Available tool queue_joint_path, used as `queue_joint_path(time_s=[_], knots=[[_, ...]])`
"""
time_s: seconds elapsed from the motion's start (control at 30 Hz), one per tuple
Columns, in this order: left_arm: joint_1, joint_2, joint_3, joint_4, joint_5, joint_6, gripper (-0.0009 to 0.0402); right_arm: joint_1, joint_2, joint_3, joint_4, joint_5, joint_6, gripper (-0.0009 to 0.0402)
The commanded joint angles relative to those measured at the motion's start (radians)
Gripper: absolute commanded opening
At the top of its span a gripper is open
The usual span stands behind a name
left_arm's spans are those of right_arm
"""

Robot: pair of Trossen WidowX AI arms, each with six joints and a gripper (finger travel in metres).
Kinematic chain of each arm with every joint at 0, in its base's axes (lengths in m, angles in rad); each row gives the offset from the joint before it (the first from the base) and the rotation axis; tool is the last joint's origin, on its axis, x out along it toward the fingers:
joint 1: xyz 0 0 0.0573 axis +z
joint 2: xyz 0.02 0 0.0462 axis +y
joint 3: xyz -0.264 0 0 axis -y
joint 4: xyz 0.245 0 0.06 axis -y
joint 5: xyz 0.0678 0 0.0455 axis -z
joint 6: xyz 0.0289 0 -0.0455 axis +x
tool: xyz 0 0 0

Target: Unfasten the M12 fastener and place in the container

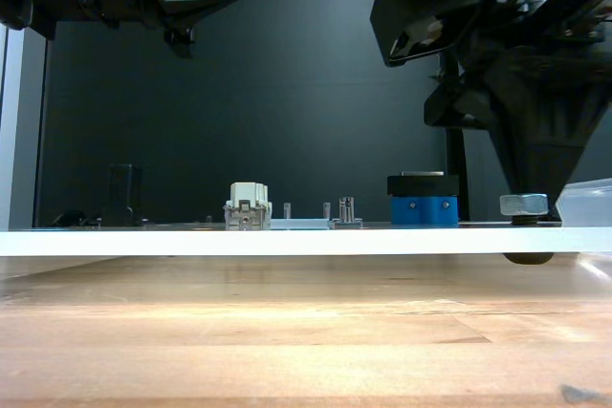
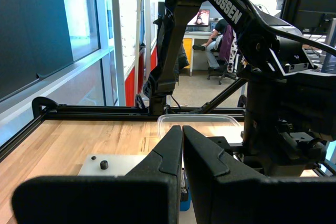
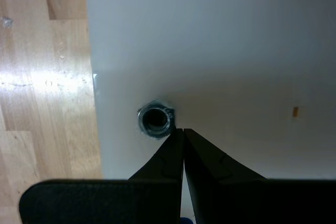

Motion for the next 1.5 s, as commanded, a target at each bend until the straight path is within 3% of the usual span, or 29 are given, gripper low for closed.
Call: queue_joint_path(time_s=[0.03, 0.23, 0.3, 0.57, 0.63, 0.8, 0.87, 1.23, 1.5], knots=[[0.000, 0.000, 0.000, 0.000, 0.000, 0.000, 0.0000, 0.002, 0.000, 0.001, -0.002, -0.016, 0.000, 0.0000], [0.000, 0.000, 0.000, 0.000, 0.000, 0.000, 0.0000, 0.002, -0.001, 0.001, -0.003, -0.013, 0.000, 0.0000], [0.000, 0.000, 0.000, 0.000, 0.000, 0.000, 0.0000, 0.002, -0.003, 0.001, -0.011, 0.015, 0.014, 0.0000], [0.000, 0.000, 0.000, 0.000, 0.000, 0.000, 0.0000, 0.003, -0.023, 0.001, -0.042, 0.036, 0.046, 0.0000], [0.000, 0.000, 0.000, 0.000, 0.000, 0.000, 0.0000, 0.004, -0.027, 0.004, -0.042, 0.020, 0.060, 0.0000], [0.000, 0.000, 0.000, 0.000, 0.000, 0.000, 0.0000, 0.010, -0.029, 0.026, -0.015, -0.122, 0.047, 0.0000], [0.000, 0.000, 0.000, 0.000, 0.000, 0.000, 0.0000, 0.013, -0.029, 0.026, 0.011, -0.157, 0.043, 0.0000], [0.000, 0.000, 0.000, 0.000, 0.000, 0.000, 0.0000, 0.015, 0.005, 0.016, 0.042, -0.148, -0.006, 0.0000], [0.000, 0.000, 0.000, 0.000, 0.000, 0.000, 0.0000, 0.009, 0.011, 0.016, 0.046, -0.121, -0.023, 0.0000]])
